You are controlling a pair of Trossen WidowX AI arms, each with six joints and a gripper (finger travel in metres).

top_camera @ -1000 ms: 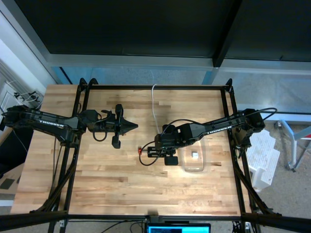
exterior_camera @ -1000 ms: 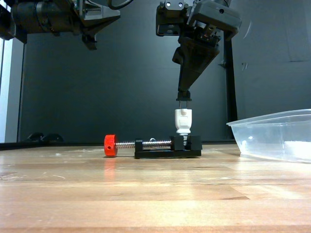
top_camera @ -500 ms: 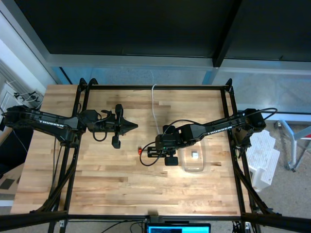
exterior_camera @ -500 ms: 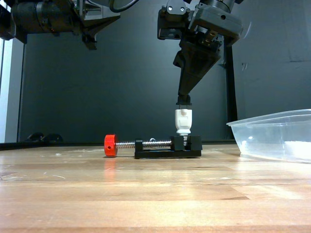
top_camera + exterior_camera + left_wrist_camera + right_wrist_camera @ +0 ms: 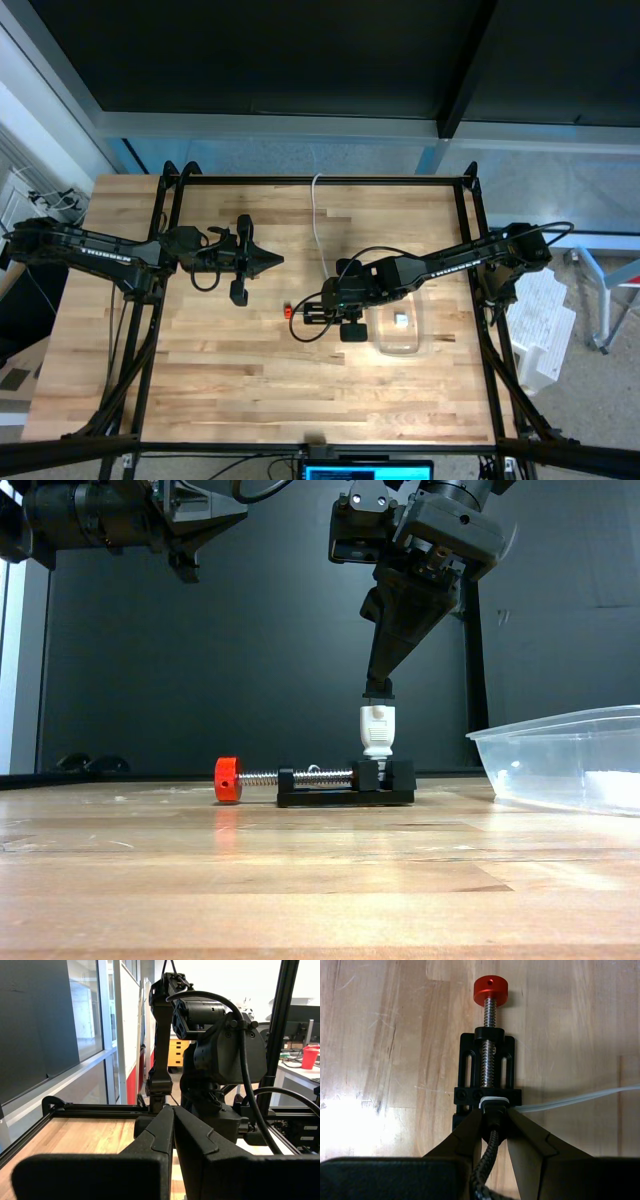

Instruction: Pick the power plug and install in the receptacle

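The white receptacle [image 5: 377, 730] stands upright in a black clamp block [image 5: 345, 785] with a red knob [image 5: 227, 779]. The black power plug [image 5: 378, 693] sits on top of the receptacle, no prongs showing. My right gripper [image 5: 381, 679] points down from above, shut on the plug. In the right wrist view its fingers [image 5: 467, 1132] pinch the plug [image 5: 494, 1126], whose braided cord [image 5: 484, 1172] runs back toward the camera, with the receptacle's white rim [image 5: 492, 1099] just beyond. My left gripper [image 5: 272, 260] hovers shut over the table's left half, apart from all this.
A clear plastic tray [image 5: 402, 345] holding a tiny white cube [image 5: 400, 319] lies just right of the clamp. The receptacle's white cable [image 5: 318, 215] runs to the far table edge. A black frame [image 5: 320, 181] borders the table.
The right gripper has lowered the plug: its prongs showed above the receptacle a second ago and are now out of sight inside it. The left arm has not moved.
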